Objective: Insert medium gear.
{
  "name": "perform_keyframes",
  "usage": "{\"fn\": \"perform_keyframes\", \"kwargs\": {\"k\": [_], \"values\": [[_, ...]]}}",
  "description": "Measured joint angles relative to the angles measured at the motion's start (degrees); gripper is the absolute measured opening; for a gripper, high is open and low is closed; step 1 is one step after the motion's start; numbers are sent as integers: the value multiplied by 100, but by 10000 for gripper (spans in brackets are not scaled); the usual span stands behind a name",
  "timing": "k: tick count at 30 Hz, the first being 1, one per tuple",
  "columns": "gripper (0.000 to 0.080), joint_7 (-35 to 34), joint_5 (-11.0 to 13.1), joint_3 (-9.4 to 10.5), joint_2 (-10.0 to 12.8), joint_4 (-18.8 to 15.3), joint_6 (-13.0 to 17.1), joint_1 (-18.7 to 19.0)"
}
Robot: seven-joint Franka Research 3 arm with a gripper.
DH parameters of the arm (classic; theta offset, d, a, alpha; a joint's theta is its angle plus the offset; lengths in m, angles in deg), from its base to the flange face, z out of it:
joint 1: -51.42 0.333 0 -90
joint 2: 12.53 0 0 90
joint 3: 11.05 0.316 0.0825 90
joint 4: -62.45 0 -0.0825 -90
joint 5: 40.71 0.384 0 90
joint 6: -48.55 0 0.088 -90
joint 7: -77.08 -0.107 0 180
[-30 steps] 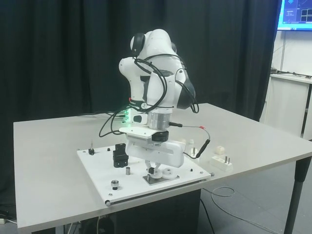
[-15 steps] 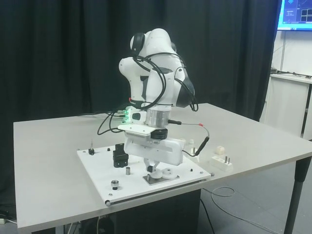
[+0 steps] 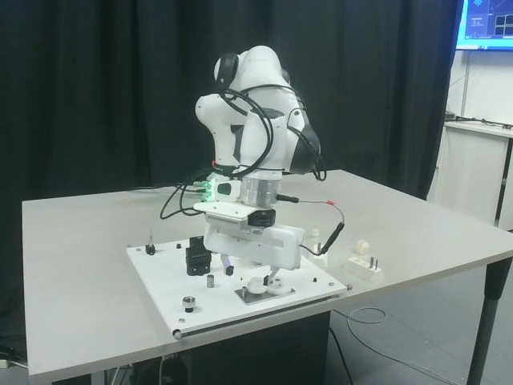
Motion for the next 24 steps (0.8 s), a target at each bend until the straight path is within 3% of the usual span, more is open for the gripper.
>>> {"fn": "perform_keyframes", "kwargs": {"k": [7, 8, 9, 24], "values": [[689, -118, 82, 9, -9, -3, -145, 32], [772, -123, 108, 9, -9, -4, -164, 37], [793, -123, 130, 9, -9, -6, -190, 41], [800, -131, 223, 23, -5, -76, -289, 84]]}}
